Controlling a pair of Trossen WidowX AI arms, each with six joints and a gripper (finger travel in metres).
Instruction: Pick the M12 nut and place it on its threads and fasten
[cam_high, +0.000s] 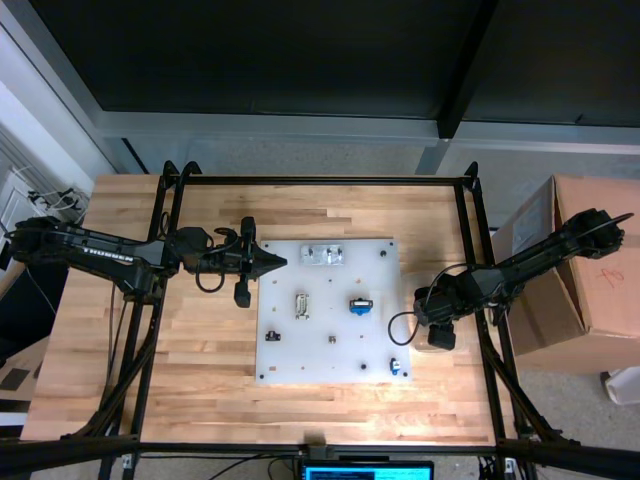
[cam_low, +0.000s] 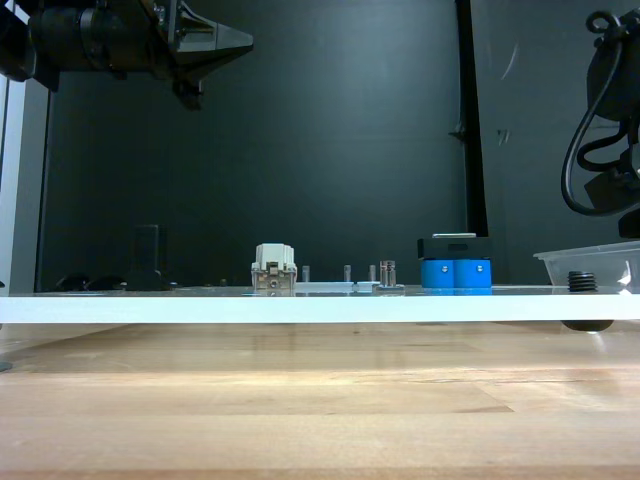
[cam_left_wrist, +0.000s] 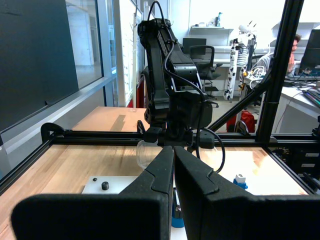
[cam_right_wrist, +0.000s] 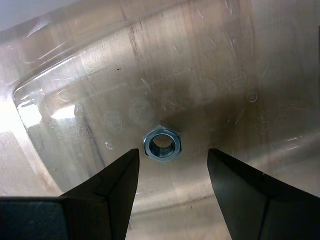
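The silver M12 nut (cam_right_wrist: 175, 146) lies flat and free on the floor of the clear tray (cam_right_wrist: 75, 95), which stands off the board's right edge. My right gripper (cam_right_wrist: 172, 151) hangs just above it, open, with one finger (cam_right_wrist: 112, 185) on each side of the nut and not touching it. From above, the right gripper (cam_high: 438, 332) is over the tray. The black ribbed stud (cam_low: 583, 282) stands bare on the white board (cam_high: 300, 360). My left gripper (cam_high: 268, 262) hovers high over the board's left edge, shut and empty, fingertips (cam_left_wrist: 170, 160) pressed together.
On the board sit a beige connector (cam_low: 274, 272), a blue block (cam_low: 455, 268), a silver post (cam_low: 387, 272) and small pins. A black frame (cam_high: 320, 180) rings the table. A cardboard box (cam_high: 575, 270) stands beyond the right edge.
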